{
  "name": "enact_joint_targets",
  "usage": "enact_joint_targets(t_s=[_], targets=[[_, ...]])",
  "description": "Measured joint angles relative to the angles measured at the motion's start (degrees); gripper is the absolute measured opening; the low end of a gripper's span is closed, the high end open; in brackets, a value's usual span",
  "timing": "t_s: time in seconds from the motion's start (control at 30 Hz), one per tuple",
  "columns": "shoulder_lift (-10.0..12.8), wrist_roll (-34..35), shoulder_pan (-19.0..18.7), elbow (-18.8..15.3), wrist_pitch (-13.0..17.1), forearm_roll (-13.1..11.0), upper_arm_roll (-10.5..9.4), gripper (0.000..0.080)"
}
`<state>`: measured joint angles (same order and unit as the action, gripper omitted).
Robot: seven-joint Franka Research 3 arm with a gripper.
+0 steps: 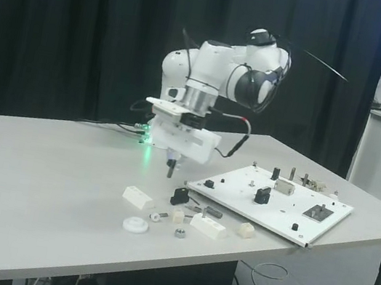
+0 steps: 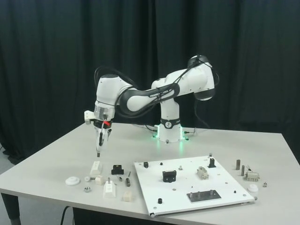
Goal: Place square peg 3.
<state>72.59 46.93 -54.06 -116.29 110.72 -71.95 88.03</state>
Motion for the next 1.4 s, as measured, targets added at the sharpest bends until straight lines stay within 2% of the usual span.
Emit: enact_joint_targets(t_s=[0.2, 0.47, 0.9, 1.4], targets=[[0.7, -2.4, 2.1, -0.7, -1.0, -1.8, -0.02, 0.0076], [1.2, -5.8, 4.3, -0.8, -2.5, -2.8, -0.46, 0.0076], [1.6, -9.1, 6.7, -1.0, -3.1, -3.7, -3.0, 0.0076], [2.2, -13.4, 7.7, -2.1, -2.9, -4.6, -5.13, 0.0076]])
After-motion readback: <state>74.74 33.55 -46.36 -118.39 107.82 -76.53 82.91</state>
